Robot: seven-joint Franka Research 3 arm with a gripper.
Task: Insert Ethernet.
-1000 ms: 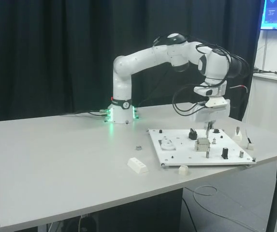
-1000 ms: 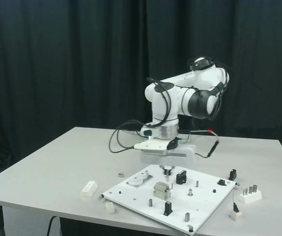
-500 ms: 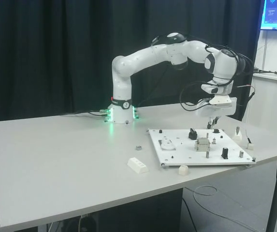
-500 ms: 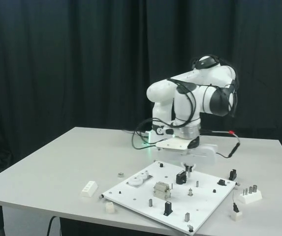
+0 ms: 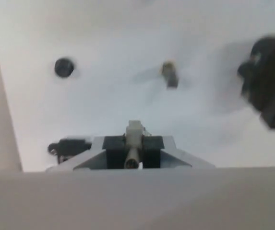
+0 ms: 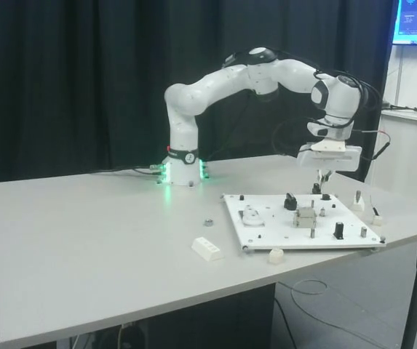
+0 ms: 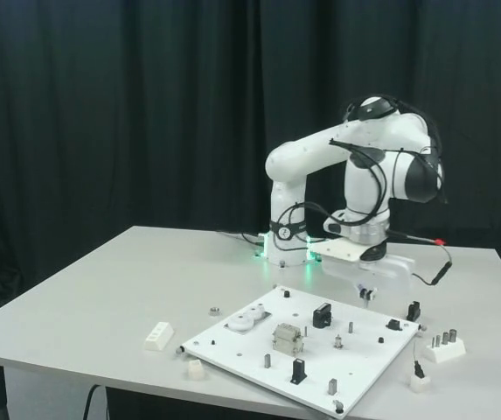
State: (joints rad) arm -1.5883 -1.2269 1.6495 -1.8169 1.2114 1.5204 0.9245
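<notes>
Wrist view: hand (image 5: 133, 154) grips Ethernet plug (image 5: 133, 143) pointing down at board (image 5: 127, 57).

No legible text, seemingly.

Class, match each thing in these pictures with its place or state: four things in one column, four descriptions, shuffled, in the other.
Things:
1. plug
2. white block
3. board
4. base light

Places or states:
a. glows green
b. lies on the table, beside the board
c. gripped between the fingers
d. white, carries small fixtures

Pairs: 1-c, 2-b, 3-d, 4-a
</notes>
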